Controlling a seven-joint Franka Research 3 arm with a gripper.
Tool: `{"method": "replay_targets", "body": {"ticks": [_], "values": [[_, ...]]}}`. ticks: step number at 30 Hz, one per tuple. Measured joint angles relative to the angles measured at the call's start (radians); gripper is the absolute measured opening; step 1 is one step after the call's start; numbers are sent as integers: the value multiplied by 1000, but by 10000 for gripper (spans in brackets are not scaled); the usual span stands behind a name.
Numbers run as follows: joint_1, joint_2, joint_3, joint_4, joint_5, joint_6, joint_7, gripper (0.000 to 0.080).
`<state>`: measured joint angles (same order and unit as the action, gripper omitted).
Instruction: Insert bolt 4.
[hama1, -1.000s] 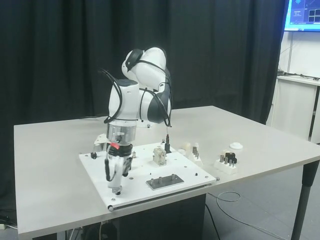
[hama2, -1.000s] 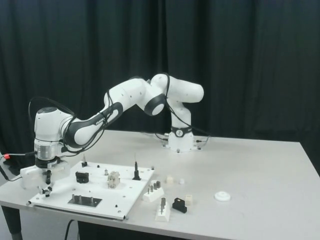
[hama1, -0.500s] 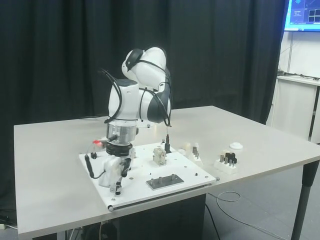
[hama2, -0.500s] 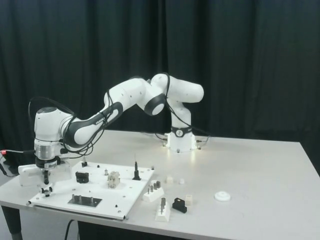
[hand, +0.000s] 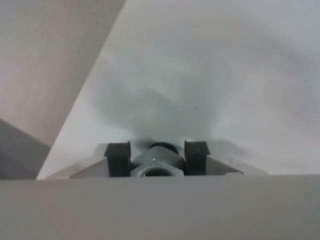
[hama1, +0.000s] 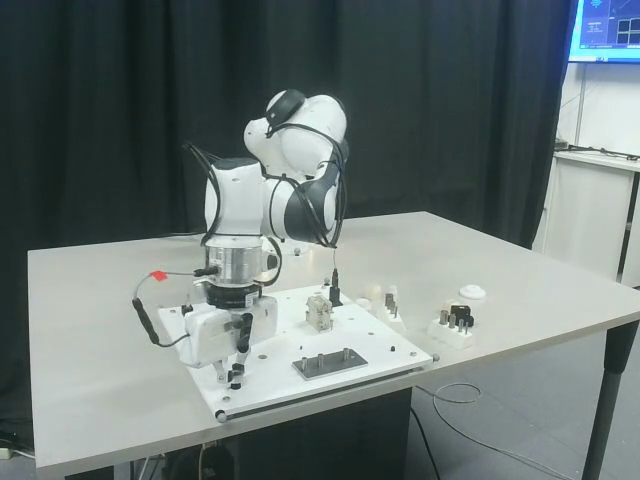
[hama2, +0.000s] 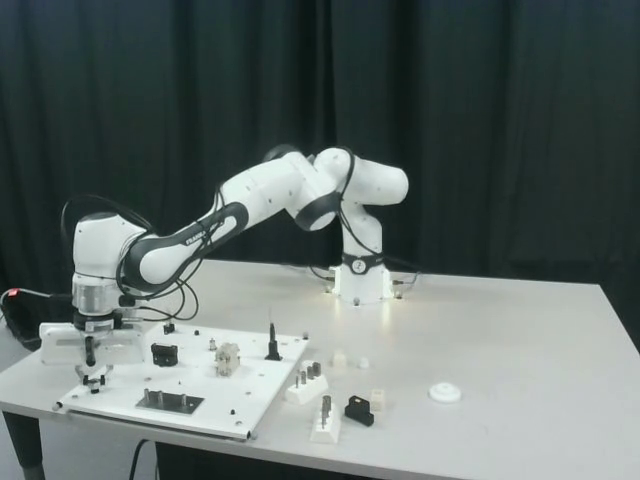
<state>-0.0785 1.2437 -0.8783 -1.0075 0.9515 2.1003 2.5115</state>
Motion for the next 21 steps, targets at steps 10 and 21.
{"method": "replay_targets", "body": {"ticks": [10, 21], "values": [[62, 10, -63, -66, 71, 43, -7, 227], [62, 9, -66, -73, 98, 40, -2, 227]]}}
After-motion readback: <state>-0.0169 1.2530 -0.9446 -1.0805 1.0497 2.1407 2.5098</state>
